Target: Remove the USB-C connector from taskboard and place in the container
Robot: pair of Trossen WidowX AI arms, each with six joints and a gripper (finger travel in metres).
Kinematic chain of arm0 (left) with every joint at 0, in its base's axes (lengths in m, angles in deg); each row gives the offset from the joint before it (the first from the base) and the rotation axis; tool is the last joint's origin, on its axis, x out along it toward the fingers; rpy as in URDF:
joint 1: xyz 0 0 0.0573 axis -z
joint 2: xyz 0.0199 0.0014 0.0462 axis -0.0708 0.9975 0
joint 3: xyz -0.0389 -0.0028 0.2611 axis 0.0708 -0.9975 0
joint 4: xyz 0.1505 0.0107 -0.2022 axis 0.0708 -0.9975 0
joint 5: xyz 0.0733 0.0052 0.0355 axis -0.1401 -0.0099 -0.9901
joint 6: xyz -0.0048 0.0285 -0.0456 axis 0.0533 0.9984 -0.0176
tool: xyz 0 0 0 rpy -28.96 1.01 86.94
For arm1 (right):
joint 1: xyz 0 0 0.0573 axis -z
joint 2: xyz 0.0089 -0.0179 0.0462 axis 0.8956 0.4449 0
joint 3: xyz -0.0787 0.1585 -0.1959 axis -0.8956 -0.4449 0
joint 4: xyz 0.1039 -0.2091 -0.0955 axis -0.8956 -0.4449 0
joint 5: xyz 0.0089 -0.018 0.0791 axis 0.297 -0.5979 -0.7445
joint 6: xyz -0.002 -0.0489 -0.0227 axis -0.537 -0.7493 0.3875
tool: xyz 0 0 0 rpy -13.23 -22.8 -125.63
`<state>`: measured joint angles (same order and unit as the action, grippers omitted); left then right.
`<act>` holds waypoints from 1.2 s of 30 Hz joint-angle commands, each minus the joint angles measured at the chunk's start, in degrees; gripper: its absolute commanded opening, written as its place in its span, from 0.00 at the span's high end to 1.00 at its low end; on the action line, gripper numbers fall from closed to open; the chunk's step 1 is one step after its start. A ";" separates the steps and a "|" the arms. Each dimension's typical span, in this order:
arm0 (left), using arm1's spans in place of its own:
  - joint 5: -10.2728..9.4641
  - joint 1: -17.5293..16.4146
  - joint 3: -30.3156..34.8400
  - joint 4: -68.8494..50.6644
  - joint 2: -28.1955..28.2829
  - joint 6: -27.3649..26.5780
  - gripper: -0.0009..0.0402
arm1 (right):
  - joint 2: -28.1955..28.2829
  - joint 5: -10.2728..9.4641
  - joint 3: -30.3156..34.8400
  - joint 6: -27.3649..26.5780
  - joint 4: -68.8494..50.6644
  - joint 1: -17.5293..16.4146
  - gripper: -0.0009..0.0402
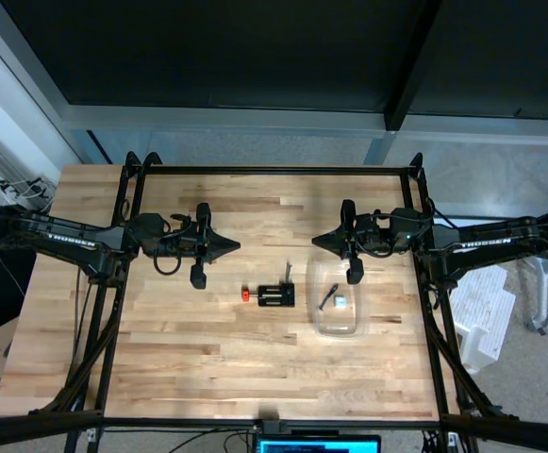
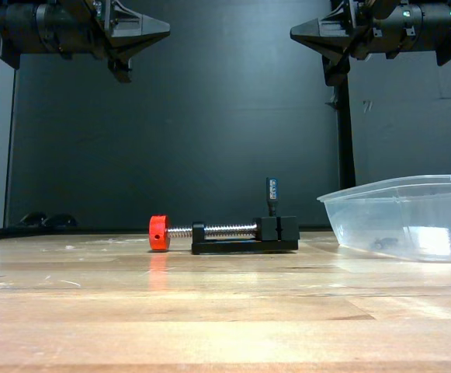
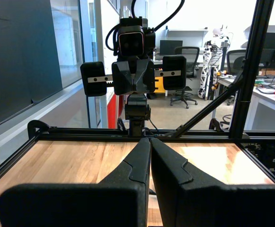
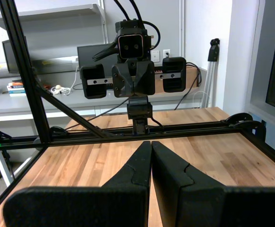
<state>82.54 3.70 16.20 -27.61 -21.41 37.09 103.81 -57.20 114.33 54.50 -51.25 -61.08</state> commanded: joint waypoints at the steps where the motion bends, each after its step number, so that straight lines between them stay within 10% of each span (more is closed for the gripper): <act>1: 0.02 0.00 0.02 0.00 0.02 0.00 0.98 | 0.02 0.02 0.04 -0.13 0.17 -0.09 0.98; 36: 0.02 0.00 0.02 0.00 0.00 0.00 0.98 | 0.02 0.02 0.70 -0.68 -0.11 -0.28 0.98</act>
<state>82.54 3.70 16.20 -27.63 -21.41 37.09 103.81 -57.20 114.98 53.75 -51.38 -61.34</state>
